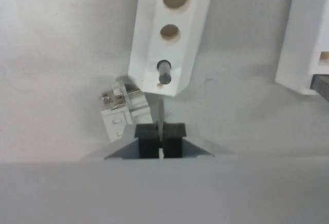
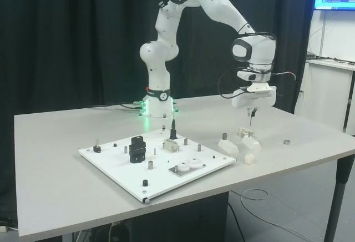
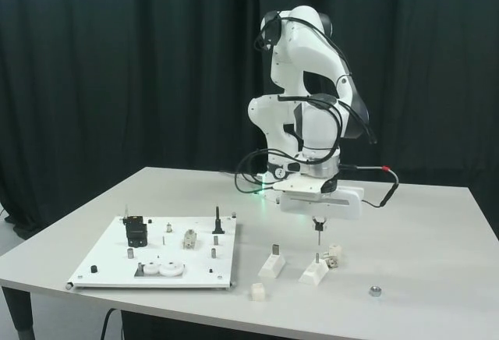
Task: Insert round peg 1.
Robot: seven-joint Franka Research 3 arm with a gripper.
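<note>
My gripper [image 1: 160, 141] is shut on a thin grey round peg [image 1: 160, 112] that points down from its black fingers. It hangs above the table, close to the near end of a white block [image 1: 167, 29]. That block has two empty round holes and a third hole with a dark peg [image 1: 163, 72] standing in it. From the room cameras the gripper [image 2: 253, 107] [image 3: 317, 223] hovers a short way above the block [image 2: 249, 141] [image 3: 314, 272], and the held peg [image 3: 317, 235] is not touching it.
A small white connector part [image 1: 123, 112] lies beside the block. A second white block [image 3: 271, 265] and a small white cube [image 3: 257, 292] sit nearby. A white board [image 2: 111, 156] carries several parts. A small ring [image 3: 374, 291] lies near the table's edge.
</note>
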